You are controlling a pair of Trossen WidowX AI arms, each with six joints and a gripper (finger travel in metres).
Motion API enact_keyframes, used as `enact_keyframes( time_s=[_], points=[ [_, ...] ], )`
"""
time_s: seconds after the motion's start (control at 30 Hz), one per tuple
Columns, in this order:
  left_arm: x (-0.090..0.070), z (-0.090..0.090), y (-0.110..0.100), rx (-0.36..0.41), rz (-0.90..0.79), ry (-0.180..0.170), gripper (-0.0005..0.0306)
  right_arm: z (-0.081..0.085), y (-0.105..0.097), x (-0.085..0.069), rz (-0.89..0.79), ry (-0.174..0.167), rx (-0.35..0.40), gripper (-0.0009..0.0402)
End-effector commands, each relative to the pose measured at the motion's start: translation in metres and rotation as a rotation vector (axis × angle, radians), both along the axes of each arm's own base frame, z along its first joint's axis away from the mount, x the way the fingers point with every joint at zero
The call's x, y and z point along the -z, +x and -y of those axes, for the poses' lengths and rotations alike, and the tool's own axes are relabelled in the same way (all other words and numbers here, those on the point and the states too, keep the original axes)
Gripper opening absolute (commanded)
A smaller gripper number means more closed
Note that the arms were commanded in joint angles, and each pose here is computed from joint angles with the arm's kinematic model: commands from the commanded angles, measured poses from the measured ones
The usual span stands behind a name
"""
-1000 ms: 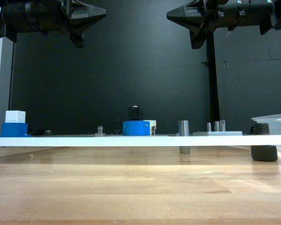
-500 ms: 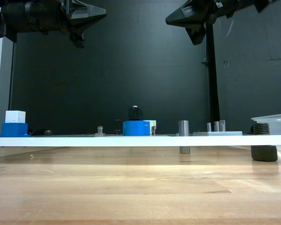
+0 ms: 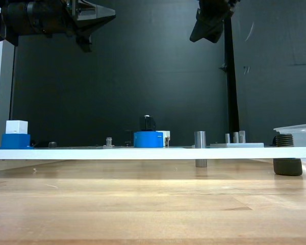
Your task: Pick the 16mm cylinder and place it in the container
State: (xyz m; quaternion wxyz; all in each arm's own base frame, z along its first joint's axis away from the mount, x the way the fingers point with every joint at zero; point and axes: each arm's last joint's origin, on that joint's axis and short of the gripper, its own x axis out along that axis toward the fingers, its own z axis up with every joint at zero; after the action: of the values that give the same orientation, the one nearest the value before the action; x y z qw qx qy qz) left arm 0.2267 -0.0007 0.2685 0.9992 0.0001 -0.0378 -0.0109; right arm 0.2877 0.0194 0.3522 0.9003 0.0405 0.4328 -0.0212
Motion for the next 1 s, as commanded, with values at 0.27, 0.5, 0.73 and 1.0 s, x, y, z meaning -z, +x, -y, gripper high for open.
enact_keyframes(
  time_s=[0.27, 0.5, 0.73, 1.0],
  points=[
    [0.0, 0.0, 0.0, 0.0, 0.0, 0.0, 0.0, -0.008, 0.025, -0.009, -0.289, -0.024, -0.018, 0.0],
    [0.0, 0.0, 0.0, 0.0, 0.0, 0.0, 0.0, -0.014, 0.037, -0.001, -0.393, -0.008, -0.053, 0.0],
    [0.0, 0.0, 0.0, 0.0, 0.0, 0.0, 0.0, -0.02, 0.044, 0.009, -0.427, -0.007, -0.071, 0.0],
    [0.0, 0.0, 0.0, 0.0, 0.0, 0.0, 0.0, -0.031, 0.051, 0.022, -0.474, -0.034, -0.133, 0.0032]
  ],
)
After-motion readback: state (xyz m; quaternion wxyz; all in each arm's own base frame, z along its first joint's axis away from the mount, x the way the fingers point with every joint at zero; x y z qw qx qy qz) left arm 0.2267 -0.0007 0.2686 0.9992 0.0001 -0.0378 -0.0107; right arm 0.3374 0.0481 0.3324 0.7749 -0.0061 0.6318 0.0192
